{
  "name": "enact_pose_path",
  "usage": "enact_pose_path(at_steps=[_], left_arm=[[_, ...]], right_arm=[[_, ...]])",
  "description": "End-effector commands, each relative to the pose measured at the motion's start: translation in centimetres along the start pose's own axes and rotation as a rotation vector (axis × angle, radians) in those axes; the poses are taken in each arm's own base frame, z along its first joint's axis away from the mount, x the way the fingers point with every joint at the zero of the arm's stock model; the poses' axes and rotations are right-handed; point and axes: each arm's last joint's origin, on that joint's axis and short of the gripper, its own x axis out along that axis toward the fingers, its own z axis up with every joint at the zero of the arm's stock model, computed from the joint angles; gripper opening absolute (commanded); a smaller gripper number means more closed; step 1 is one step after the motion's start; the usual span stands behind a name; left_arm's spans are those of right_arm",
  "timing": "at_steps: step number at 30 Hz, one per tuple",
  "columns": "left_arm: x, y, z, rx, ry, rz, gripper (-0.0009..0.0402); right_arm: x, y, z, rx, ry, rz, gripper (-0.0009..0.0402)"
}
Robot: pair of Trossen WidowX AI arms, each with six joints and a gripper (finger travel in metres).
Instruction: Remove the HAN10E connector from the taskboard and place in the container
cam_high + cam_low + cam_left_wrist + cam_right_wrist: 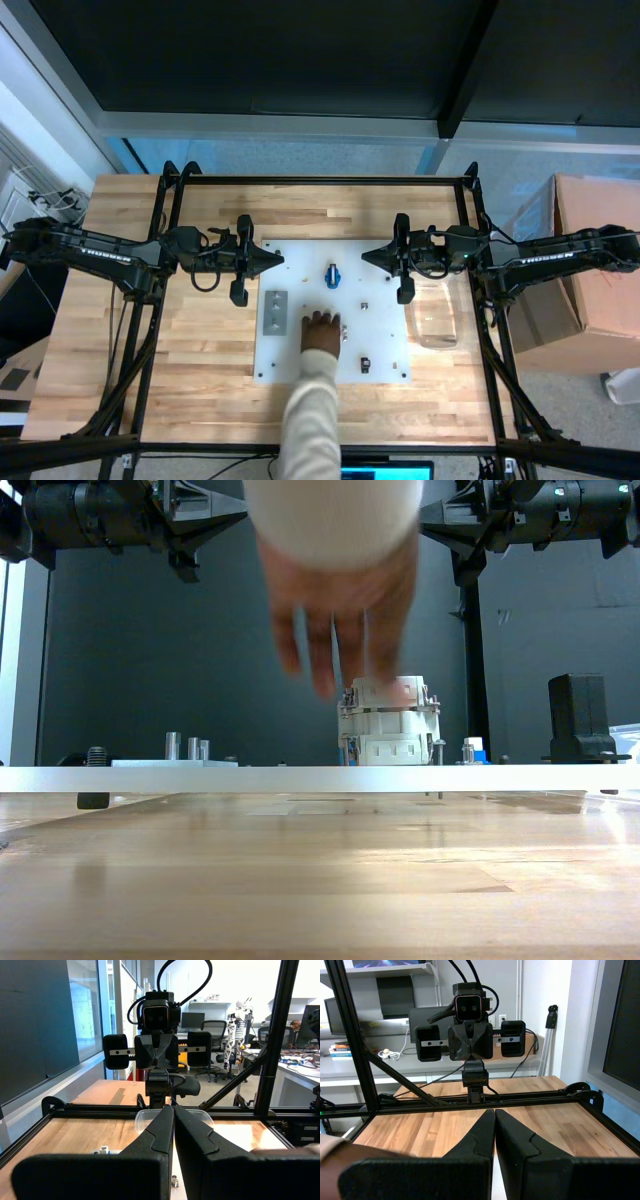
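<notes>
The HAN10E connector is a beige block standing upright on the white taskboard, held by neither gripper. A person's hand reaches from the near edge and rests its fingers on the connector's top. My left gripper hovers shut over the board's far left edge, and its closed tips show in the left wrist view. Opposite it, my right gripper hovers shut over the far right part, seen from its own camera. Both are high above the board.
A clear plastic container sits just right of the board. On the board are a grey block with pegs, a blue part and a small black part. A cardboard box stands beyond the table's right edge.
</notes>
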Motion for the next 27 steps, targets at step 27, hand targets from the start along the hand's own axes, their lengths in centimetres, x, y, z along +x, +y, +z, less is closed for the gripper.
enact_pose_path(at_steps=[27], left_arm=[[0.01, 0.01, 0.01, 0.0, 0.0, 0.0, 0.0]], right_arm=[[0.0, 0.06, 0.07, -0.011, -0.006, 0.004, 0.0]])
